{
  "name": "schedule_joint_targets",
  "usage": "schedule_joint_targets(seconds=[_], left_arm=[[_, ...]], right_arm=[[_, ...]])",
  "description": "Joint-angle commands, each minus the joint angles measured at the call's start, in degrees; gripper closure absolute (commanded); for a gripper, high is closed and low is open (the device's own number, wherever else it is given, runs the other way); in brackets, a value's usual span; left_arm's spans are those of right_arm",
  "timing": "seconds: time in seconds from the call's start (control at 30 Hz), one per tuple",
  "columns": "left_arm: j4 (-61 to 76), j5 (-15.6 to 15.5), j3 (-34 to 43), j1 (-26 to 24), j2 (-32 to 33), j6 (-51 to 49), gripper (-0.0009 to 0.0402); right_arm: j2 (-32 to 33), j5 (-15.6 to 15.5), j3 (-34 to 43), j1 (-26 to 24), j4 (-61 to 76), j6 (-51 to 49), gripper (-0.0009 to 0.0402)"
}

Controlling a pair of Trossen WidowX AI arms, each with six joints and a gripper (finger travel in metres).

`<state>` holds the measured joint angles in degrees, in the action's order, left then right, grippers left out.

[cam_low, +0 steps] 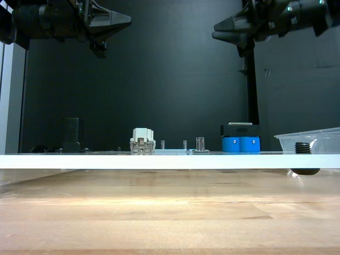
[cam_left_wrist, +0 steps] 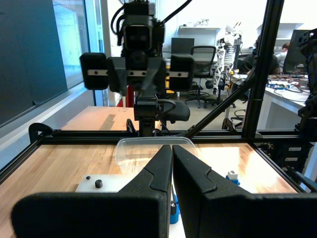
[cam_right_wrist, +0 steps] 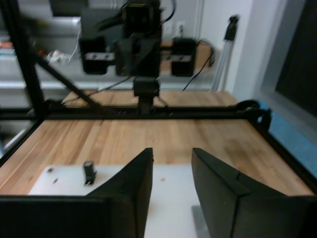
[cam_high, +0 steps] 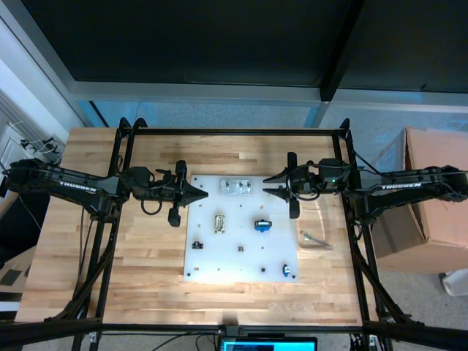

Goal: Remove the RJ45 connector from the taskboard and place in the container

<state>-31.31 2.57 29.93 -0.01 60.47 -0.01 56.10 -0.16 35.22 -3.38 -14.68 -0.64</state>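
Wooden counter [cam_high: 146, 241] across the whole view, white taskboard [cam_high: 219, 256] lying flat in the middle of it. Both arms reach in from the sides and hover well above the board's far edge.

Just beside the board, on the right arm's side, sits the clear container [cam_high: 333, 207]. In the low view its wall [cam_low: 313, 139] rises just above board height.

The left gripper [cam_high: 205, 194] hangs over the board's far left corner, and its wrist view shows the fingers [cam_left_wrist: 158, 171] clenched together on nothing. The right gripper [cam_high: 265, 186] hangs over the far right part of the board, and its wrist view shows the fingers [cam_right_wrist: 141, 171] released, with a plain gap between them and nothing in it. The low view confirms both tips are high in the air, left [cam_low: 129, 21] and right [cam_low: 214, 30].

Here is the relation that matters. A small clear piece with a thin tail, which I take to be the RJ45 connector [cam_high: 313, 238], lies inside the container's outline, near its near side. It is clear of the board, lying free, and neither gripper touches it.

From the right fingers it lies down, toward the near edge and out toward the right arm's base. The left fingers are well apart from it, across the whole board, so the right arm is plainly the nearer one.

Its long axis runs roughly across the view, from the board side out toward the right arm, dipping slightly toward the near edge. It looks pale and see-through, slim, flat on the container floor, and finer detail is too small to tell.

By my judgement the placing is done and nothing is left to grasp.
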Motion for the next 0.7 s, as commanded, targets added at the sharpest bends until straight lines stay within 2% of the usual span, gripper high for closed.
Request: schedule_joint_targets(seconds=[0.03, 0.2, 0.27, 0.37, 0.7], left_arm=[[-0.02, 0.02, 0.02, 0.02, 0.0, 0.0, 0.0393], [-0.02, 0.02, 0.02, 0.02, 0.0, 0.0, 0.0393], [-0.02, 0.0, 0.02, 0.0, 0.0, 0.0, 0.0393], [-0.02, 0.0, 0.02, 0.02, 0.0, 0.0, 0.0393], [-0.02, 0.0, 0.02, 0.02, 0.0, 0.0, 0.0393]], right_arm=[[0.0, 0.07, -2.75, -0.42, -5.35, 0.31, 0.0321], [0.0, -0.09, -6.4, -0.39, -12.72, 0.42, 0.0372], [-0.04, -1.53, -7.08, -0.42, -13.62, 0.42, 0.0397], [-0.07, -4.04, -7.3, -0.39, -13.75, 1.18, 0.0388], [-0.07, -4.13, -7.32, -0.39, -13.86, 1.9, 0.0393]])
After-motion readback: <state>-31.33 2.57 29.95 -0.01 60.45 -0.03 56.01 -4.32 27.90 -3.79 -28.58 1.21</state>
